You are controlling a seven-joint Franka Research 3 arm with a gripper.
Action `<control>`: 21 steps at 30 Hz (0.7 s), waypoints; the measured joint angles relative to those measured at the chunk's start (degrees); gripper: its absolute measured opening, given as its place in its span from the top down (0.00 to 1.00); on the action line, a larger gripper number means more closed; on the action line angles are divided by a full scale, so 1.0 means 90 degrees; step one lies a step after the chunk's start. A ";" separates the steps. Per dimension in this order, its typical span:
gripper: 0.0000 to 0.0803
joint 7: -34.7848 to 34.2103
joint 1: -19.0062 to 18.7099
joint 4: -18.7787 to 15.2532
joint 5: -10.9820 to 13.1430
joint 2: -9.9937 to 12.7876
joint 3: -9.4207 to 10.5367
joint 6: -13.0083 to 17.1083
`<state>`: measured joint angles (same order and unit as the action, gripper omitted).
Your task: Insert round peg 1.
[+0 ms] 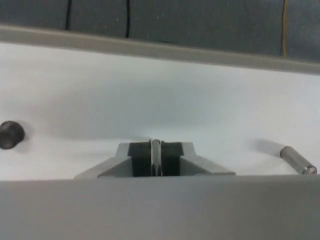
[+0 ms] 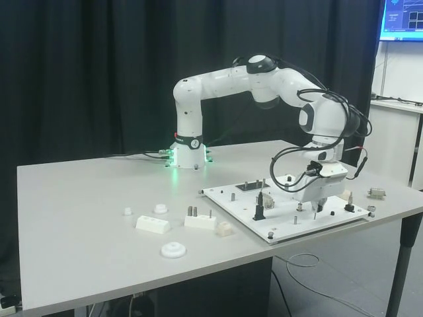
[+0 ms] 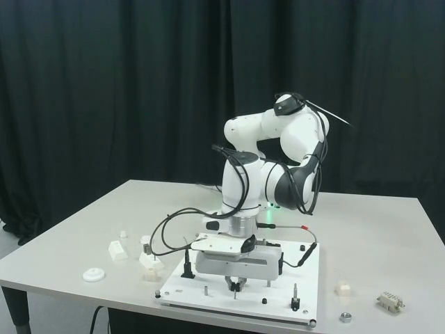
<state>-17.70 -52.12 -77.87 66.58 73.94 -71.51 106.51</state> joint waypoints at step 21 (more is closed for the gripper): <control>0.06 0.0000 0.0022 0.0176 -0.0230 -0.0067 -0.0305 -0.0285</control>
<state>-17.71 -51.92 -76.28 64.51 73.34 -74.26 103.94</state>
